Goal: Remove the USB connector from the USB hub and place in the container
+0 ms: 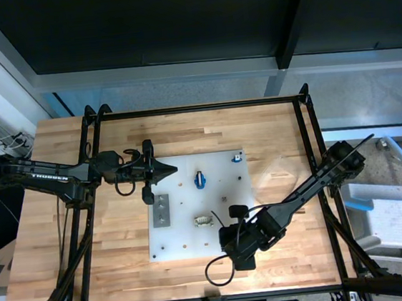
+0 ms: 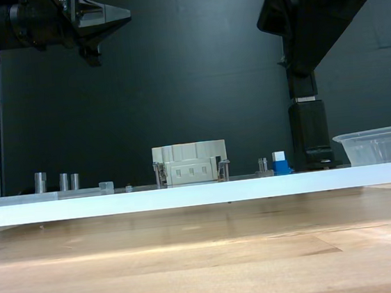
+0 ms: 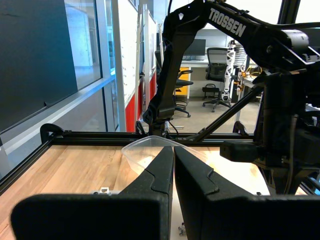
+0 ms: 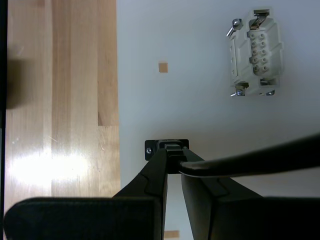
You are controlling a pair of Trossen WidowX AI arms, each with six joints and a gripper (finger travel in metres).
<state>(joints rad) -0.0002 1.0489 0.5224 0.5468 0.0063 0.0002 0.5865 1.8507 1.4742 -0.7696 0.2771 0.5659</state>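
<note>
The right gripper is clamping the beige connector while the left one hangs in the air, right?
Not the beige connector, which lies apart on the white board. The right wrist view shows the right gripper clamped on the black USB connector at the USB hub. The left gripper does hang in the air.

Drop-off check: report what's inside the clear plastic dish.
Nothing shows in the clear plastic dish; the left tool, raised over the white board, hides part. The right tool grips the black plug in its black hub.
</note>
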